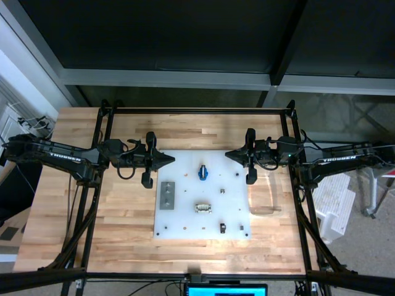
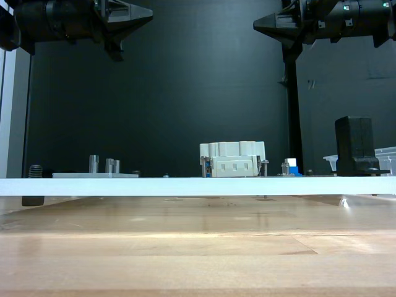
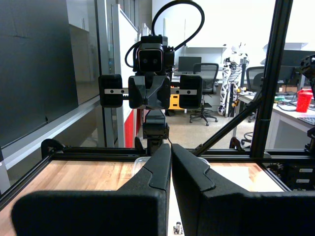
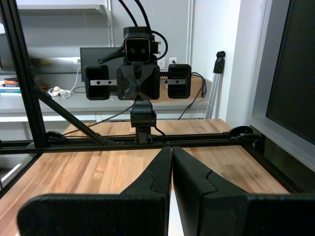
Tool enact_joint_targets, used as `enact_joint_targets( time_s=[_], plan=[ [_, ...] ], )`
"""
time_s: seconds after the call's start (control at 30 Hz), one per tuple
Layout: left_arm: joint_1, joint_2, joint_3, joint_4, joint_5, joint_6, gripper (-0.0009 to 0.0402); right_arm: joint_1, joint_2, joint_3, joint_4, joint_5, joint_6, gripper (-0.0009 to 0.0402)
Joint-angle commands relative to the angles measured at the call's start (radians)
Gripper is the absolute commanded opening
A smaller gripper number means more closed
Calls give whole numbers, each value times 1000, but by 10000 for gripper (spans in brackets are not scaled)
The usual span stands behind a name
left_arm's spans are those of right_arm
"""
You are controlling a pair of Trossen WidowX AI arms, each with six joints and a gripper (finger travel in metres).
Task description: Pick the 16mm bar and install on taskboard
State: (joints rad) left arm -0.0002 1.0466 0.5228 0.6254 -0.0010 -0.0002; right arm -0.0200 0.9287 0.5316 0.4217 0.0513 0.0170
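Observation:
My left gripper point(image 1: 173, 158) hovers shut above the far left corner of the white taskboard point(image 1: 185, 228), holding nothing. Facing it, my right gripper point(image 1: 227, 154) is shut and empty over the far right corner. Both hang high over the board in the low view, left gripper point(image 2: 150, 12) and right gripper point(image 2: 255, 26). Each wrist view shows closed fingers, left point(image 3: 171, 147) and right point(image 4: 172, 149), with the opposite arm beyond. A pale bar-like piece point(image 1: 265, 211) lies at the near end of a clear tray point(image 1: 254, 185) right of the board; I cannot tell if it is the 16mm bar.
On the board sit a grey plate with pegs point(image 1: 167, 194), a blue part point(image 1: 203, 172), a beige connector point(image 1: 203, 208) and a black block point(image 1: 223, 229). Black frame posts point(image 1: 102, 132) stand at the table's sides. White boxes point(image 1: 333, 206) lie on the floor to the right.

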Motion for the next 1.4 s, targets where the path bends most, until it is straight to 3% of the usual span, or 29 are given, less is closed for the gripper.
enact_joint_targets(
  time_s=[0.03,1.4],
  plan=[
    [0,0,0,0,0,0,0,0,0,0,0,0,0,0],
    [0,0,0,0,0,0,0,0,0,0,-17,0,0,0]
  ],
)
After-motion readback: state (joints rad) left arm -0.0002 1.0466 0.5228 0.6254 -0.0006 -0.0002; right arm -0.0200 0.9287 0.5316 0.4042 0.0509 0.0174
